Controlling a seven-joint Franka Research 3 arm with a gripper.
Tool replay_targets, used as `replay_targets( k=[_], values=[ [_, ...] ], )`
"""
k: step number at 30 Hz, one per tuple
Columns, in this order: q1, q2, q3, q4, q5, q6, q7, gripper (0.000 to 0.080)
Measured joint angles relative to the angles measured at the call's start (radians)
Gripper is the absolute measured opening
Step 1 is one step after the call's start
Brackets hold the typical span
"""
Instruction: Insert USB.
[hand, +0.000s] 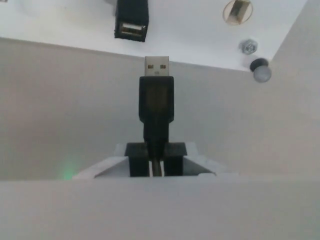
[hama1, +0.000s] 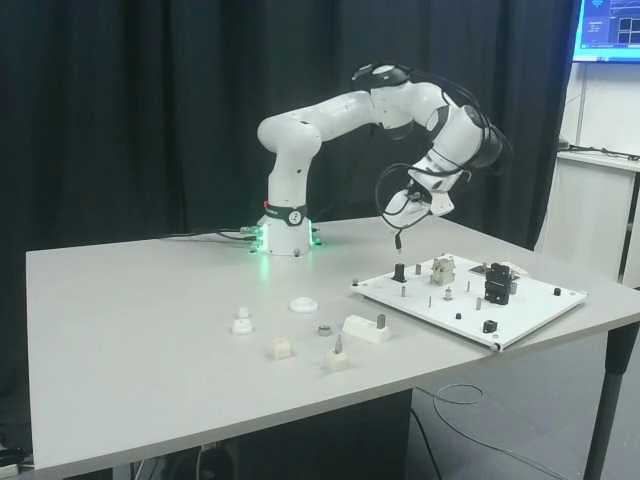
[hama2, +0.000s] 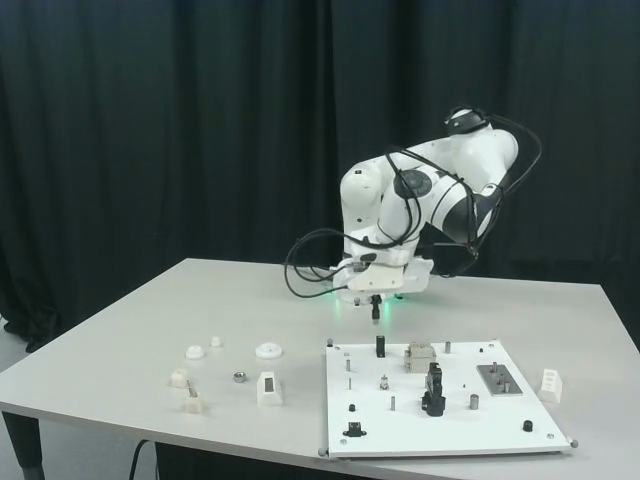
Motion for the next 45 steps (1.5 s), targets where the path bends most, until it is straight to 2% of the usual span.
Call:
replay_targets(
  k=[8, 23, 45],
  values=[
    [-0.037, 0.0, 0.026, 0.052, -0.012, -0.051, 0.056, 0.0058],
    [-0.088, 0.0, 0.062, 0.114, -0.028, -0.104, 0.091, 0.0058],
    [-0.148, 0.004, 0.103, 0.18, -0.046, -0.141, 0.1, 0.0058]
  ],
)
